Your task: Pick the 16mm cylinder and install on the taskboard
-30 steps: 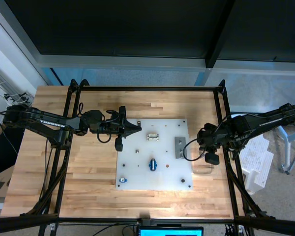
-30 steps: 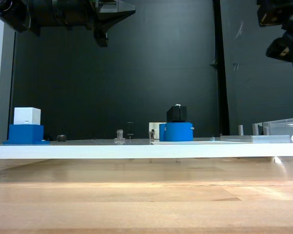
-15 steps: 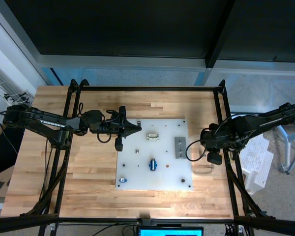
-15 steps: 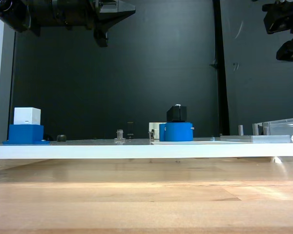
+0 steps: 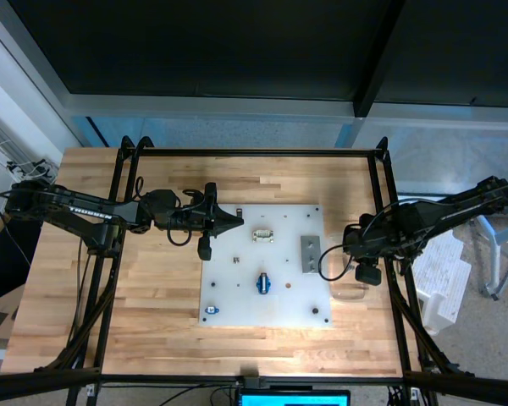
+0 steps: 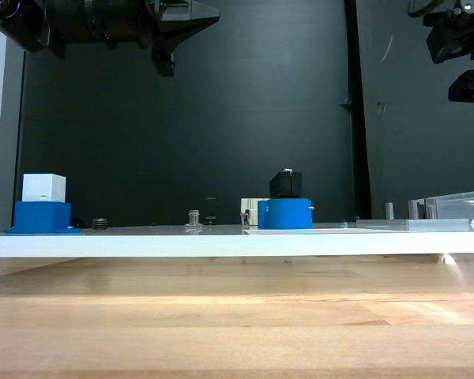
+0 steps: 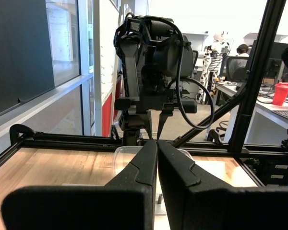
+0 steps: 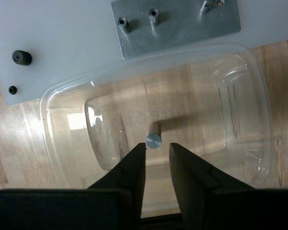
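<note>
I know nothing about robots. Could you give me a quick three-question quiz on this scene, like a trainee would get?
1. Fill in: the left gripper, held high over the taskboard's far left corner, has its fingers ___ (open or shut).
2. True or false: the 16mm cylinder already sits on the taskboard.
3. Which gripper hangs over the clear tray? A) left gripper B) right gripper C) both

Key: 1 shut. 2 false; it stands in the clear tray beside the board. 3 B, open above the cylinder.
</note>
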### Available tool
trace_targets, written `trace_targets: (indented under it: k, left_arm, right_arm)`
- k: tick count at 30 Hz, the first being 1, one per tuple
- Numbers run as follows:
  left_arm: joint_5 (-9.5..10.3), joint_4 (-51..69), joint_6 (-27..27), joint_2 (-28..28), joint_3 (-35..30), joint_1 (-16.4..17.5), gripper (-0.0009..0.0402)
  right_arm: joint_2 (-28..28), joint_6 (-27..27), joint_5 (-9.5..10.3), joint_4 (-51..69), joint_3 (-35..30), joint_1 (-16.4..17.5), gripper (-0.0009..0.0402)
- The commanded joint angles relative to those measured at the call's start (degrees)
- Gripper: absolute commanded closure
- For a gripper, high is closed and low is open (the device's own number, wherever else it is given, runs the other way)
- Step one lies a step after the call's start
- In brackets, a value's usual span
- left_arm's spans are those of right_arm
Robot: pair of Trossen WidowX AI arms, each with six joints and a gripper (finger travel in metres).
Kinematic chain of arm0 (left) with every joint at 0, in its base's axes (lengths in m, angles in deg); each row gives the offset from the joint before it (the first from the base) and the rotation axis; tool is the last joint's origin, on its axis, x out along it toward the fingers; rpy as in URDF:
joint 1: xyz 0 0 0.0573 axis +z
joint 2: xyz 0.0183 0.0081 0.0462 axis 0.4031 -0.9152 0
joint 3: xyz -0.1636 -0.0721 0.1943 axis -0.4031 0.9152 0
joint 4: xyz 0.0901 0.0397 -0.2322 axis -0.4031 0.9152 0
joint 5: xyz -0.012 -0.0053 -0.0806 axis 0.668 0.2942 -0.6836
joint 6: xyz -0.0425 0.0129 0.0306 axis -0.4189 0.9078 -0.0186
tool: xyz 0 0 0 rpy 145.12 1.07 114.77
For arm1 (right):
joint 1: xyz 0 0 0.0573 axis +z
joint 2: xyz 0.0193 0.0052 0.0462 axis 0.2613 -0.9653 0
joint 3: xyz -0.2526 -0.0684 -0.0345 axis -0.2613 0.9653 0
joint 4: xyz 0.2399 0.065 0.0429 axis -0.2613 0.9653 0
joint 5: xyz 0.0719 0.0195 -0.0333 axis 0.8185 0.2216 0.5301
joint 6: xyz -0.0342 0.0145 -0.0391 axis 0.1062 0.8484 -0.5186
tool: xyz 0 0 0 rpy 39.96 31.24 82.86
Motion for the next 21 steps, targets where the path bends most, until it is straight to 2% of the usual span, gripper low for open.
trace_targets:
  k: [1, 4, 5, 14, 21]
  left_arm:
    - [-0.02, -0.02, 0.02, 0.0, -0.02, 0.0, 0.0393]
    - [-0.02, -0.02, 0.0, 0.0, -0.02, 0.0, 0.0393]
    - [-0.02, -0.02, 0.0, 0.0, -0.02, 0.02, 0.0393]
    - [-0.02, -0.02, 0.02, 0.0, -0.02, 0.0, 0.0393]
    - [-0.02, -0.02, 0.02, 0.0, -0.02, 0.02, 0.0393]
  right_arm:
    - [-1.55, 0.0, -1.6, -0.02, 0.04, 0.04, 0.0284]
    - [-3.04, -0.04, -2.34, -0.09, 0.04, 0.11, 0.0258]
    - [-3.54, 0.02, -3.15, -0.09, 0.04, 0.13, 0.025]
    - [-5.86, 0.02, -3.28, -0.63, 0.15, 0.26, 0.0198]
    - [-5.95, 0.04, -4.46, -2.32, 0.9, 0.37, 0.0182]
